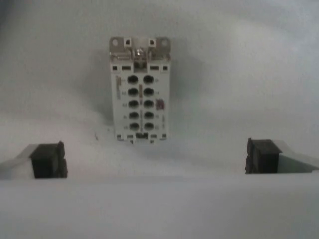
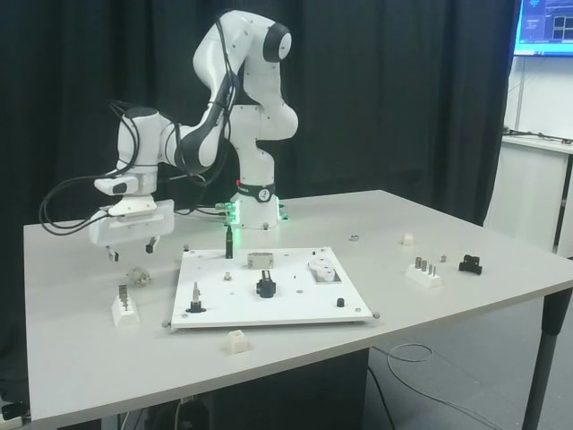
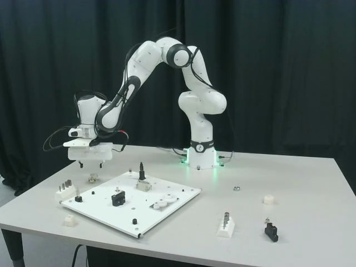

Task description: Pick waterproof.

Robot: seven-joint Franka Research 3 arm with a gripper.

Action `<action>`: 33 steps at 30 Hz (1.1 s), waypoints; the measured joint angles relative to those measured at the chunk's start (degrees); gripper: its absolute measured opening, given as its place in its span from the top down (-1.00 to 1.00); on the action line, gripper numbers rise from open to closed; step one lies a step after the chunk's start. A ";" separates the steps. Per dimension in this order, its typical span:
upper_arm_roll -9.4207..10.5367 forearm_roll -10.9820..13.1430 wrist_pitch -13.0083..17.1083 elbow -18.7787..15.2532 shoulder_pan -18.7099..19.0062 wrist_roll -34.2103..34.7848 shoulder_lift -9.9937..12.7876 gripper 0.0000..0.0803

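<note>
Above the far left part of the grey table [image 2: 466,246], the white Franka arm [image 2: 235,85] reaches out from its green-lit base [image 2: 253,212], elbow raised high and forearm sloping down to a wrist that points straight at the tabletop. Its two-finger gripper [image 1: 154,158] hangs with the black-tipped fingers [image 1: 48,160] spread wide apart, clamped on nothing. Directly beneath, in the wrist view, lies the waterproof connector, a white rectangular block with two columns of dark round sockets and a metal bracket at one end [image 1: 139,90]; it rests flat on bare table between the fingertips, touching neither. From the first room view the same small part [image 2: 137,276] sits just below the gripper, at about 9 o'clock from the white square assembly board [image 2: 295,305] and near that board's left edge. A small white block holding upright pins [image 2: 124,309] stands close by at 6 o'clock from the connector, toward the table's near edge. A small white cube [image 2: 237,341] sits off the board's front edge. Open grey surface surrounds the connector on the remaining sides, and black curtains [image 3: 289,67] close off the room behind the arm.
</note>
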 joint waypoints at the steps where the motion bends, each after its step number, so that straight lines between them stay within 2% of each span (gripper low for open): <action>1: 0.01 0.53 -0.19 0.13 0.00 -0.40 0.24 -0.99; 17: 0.29 8.89 -0.88 0.47 -0.03 -5.30 3.00 -0.99; 33: 0.29 14.39 -0.76 0.67 -0.18 -9.63 5.18 -0.99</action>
